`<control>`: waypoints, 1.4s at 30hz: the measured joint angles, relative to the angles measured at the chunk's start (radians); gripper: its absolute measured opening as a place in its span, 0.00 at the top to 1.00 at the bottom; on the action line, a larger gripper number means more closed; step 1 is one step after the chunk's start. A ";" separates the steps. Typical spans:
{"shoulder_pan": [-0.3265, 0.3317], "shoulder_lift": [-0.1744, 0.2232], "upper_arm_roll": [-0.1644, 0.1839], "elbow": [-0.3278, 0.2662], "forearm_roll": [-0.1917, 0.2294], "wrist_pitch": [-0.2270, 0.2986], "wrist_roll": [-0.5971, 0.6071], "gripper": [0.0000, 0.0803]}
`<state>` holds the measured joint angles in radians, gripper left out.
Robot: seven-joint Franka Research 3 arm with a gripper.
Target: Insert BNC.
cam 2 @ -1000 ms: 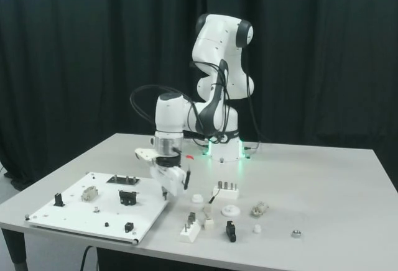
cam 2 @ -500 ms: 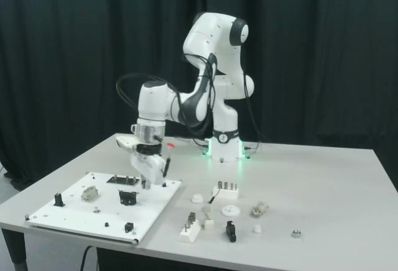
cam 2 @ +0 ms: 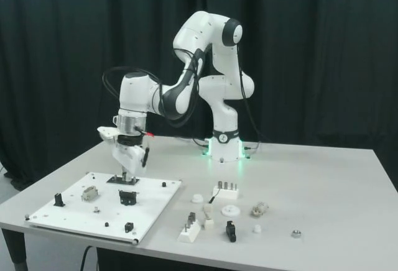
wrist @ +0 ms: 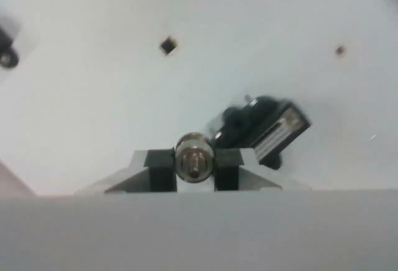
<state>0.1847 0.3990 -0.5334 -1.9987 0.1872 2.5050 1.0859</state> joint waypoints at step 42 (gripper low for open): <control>-0.158 0.199 0.028 0.274 0.064 -0.182 0.227 0.84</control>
<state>0.0269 0.5983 -0.5053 -1.7246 0.2516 2.3226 1.3126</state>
